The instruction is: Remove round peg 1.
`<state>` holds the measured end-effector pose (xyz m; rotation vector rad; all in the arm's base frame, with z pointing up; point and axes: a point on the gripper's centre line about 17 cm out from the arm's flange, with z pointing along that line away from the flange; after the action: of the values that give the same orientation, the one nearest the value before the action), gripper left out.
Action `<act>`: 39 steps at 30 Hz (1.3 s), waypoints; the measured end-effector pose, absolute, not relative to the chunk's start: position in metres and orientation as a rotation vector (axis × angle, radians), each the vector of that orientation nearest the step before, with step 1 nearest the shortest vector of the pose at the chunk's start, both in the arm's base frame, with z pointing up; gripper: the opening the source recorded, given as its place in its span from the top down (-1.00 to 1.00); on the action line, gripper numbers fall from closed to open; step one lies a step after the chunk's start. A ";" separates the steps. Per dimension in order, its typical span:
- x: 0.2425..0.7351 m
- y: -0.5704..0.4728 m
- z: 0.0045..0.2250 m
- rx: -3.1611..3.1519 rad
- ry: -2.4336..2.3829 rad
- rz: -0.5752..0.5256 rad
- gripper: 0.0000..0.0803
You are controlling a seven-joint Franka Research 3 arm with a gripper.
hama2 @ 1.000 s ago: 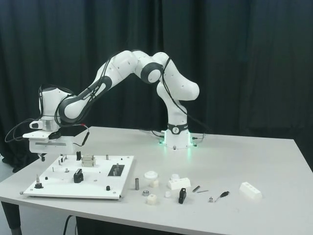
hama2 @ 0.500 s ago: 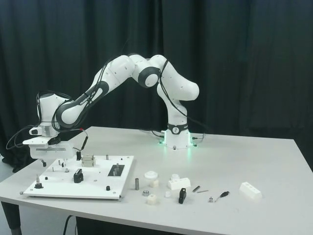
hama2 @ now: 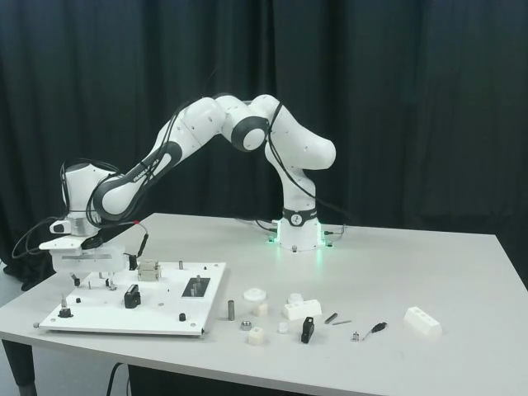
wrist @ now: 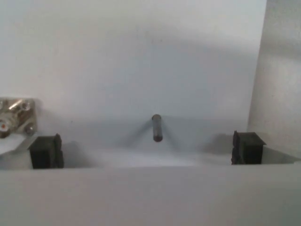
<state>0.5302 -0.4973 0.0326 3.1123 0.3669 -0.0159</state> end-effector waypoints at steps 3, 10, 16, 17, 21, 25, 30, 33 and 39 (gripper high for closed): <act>0.531 -0.498 0.032 3.114 0.367 -0.017 -0.99; 0.534 -0.496 0.032 3.124 0.365 -0.007 -0.99; 0.536 -0.496 0.032 3.124 0.377 -0.001 -0.99; 0.537 -0.496 0.032 3.124 0.378 0.000 -0.99; 0.537 -0.496 0.031 3.122 0.388 0.001 -0.99; 0.538 -0.497 0.030 3.121 0.408 0.005 -0.99; 0.539 -0.499 0.029 3.119 0.405 0.009 -0.99; 0.539 -0.502 0.029 3.117 0.402 0.012 -0.72; 0.540 -0.503 0.029 3.117 0.397 0.017 -0.72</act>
<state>0.5395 -0.5032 0.0287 3.1174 0.3975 0.0166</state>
